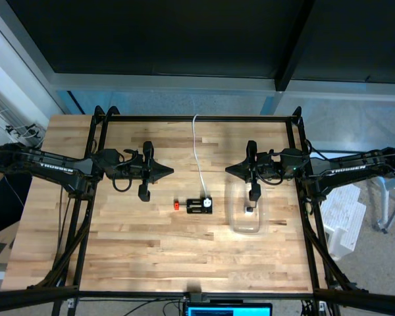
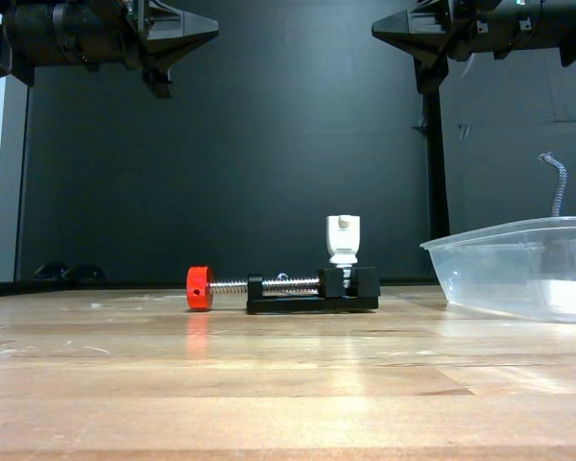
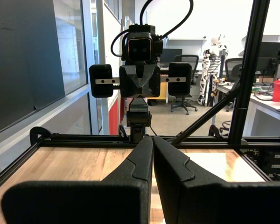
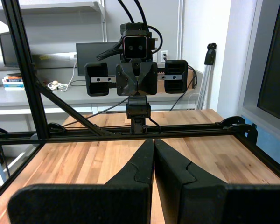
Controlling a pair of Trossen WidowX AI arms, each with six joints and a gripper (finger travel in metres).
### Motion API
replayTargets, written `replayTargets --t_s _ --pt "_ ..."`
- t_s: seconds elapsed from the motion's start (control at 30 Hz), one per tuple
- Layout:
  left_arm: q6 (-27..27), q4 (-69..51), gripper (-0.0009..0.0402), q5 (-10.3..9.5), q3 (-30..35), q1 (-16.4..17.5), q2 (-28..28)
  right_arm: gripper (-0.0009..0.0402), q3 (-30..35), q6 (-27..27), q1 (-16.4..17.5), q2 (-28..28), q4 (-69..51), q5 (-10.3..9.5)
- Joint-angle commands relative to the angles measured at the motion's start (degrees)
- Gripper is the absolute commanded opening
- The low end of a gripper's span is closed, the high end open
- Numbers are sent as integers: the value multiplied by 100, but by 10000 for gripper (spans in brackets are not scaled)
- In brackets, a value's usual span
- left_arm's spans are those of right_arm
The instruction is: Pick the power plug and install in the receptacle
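The receptacle (image 1: 207, 203) is a white socket face held in a small black clamp (image 1: 197, 206) with an orange-red knob (image 1: 176, 205). It stands upright mid-table in the low view (image 2: 343, 236). Its white cable (image 1: 197, 151) runs to the far edge. The power plug (image 1: 249, 212) shows only as a tiny dark speck in the clear tray (image 1: 237, 224), beside a small white piece. My left gripper (image 1: 171, 171) hangs shut, high and left of the clamp. My right gripper (image 1: 227, 170) hangs shut, high above the tray's far left corner. The fingers (image 3: 144, 154) (image 4: 144, 156) touch in both wrist views.
A black frame rail (image 1: 197, 119) borders the wooden table at the back and sides. The clear tray (image 2: 518, 269) sits right of the clamp. The two grippers point at each other across the table's middle.
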Motion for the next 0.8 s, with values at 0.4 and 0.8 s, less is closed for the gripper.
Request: replayTargets --t_s 0.4,0.8 --pt "2 2 0 2 2 0 0 0 2 33 2 0 13 0" --pt "2 2 0 2 2 0 0 0 2 15 7 -2 -203 -74"
